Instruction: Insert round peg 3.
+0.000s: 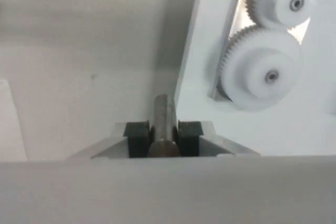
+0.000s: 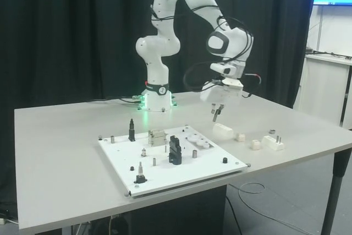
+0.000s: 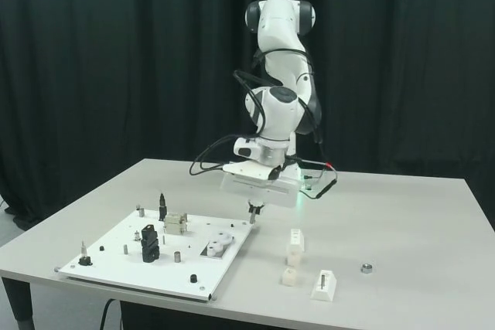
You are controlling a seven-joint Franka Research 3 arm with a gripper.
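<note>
Black finger pads of the gripper [image 1: 164,139] are closed on the round peg [image 1: 163,124], a grey metal cylinder held upright between them. In the first room view the gripper [image 2: 216,115] hangs in the air above the grey table [image 2: 55,136], the peg pointing down, well clear of the surface. It sits just off the far right corner of the white board [image 2: 209,166], not over it. The wrist view shows the board's edge and two white gears [image 1: 262,69] lying on the board beside the peg. Right of the board, on the table, stand several small white blocks [image 3: 295,241] and one white holder [image 3: 324,285] with a pin. The white arm [image 3: 278,59] arches up behind, against black curtains.
</note>
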